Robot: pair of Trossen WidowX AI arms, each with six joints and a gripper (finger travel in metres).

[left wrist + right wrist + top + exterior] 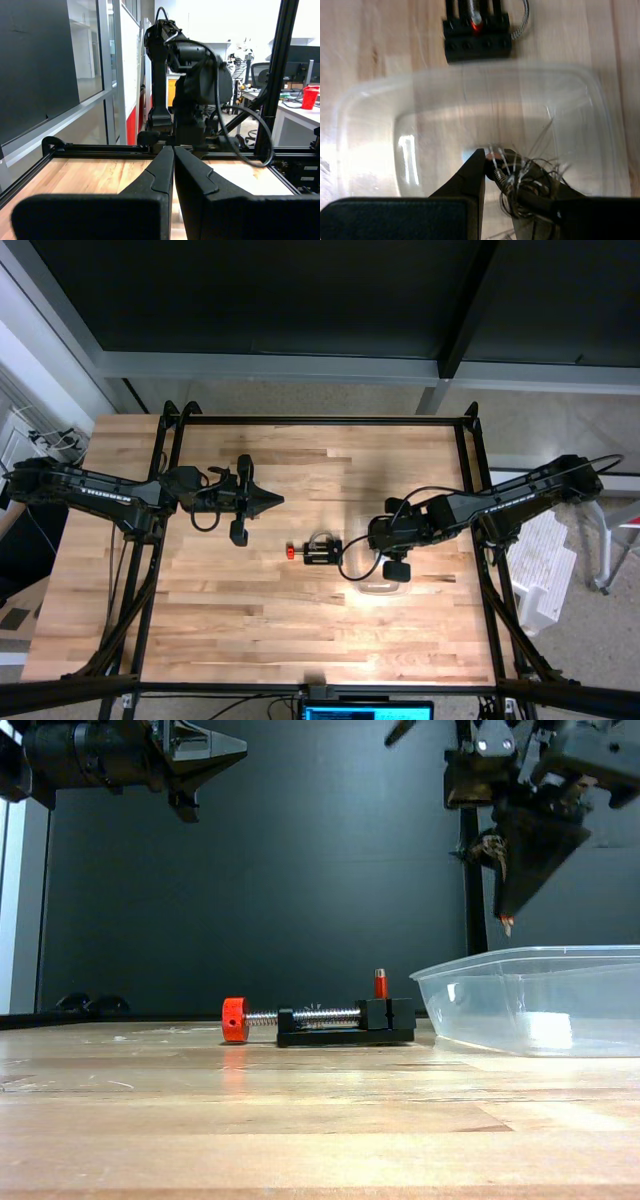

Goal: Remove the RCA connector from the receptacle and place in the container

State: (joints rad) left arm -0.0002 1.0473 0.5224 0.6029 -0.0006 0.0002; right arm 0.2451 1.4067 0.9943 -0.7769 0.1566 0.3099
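I am at the opening step. The RCA connector (380, 983) is not yet out and stands upright as a thin red stub in the receptacle (345, 1021). The receptacle lies on the counter (300, 1120) with its round red cap (235, 1019) pointing away from the container (520, 963). The container sits just beside the receptacle's other end, and I see nothing red inside it. My right gripper (507, 920) hangs point-down above the container, clear of its rim and clenched to a tip. A snarl of thin wire (522, 185) clings to it, and a pale speck at the very tip is too small for me to name, but I judge it holds nothing of the task. My left gripper (173, 148) is parked high over the left of the counter, pressed closed and grasping nothing. As I judge it, the next move is to carry the right gripper sideways until it is above the connector. It must then part, come straight down to straddle the stub and close on it. The pull should go upward along the plug's axis, so that it neither binds nor drags the light block along. After that comes a short trip back and a release over the container.
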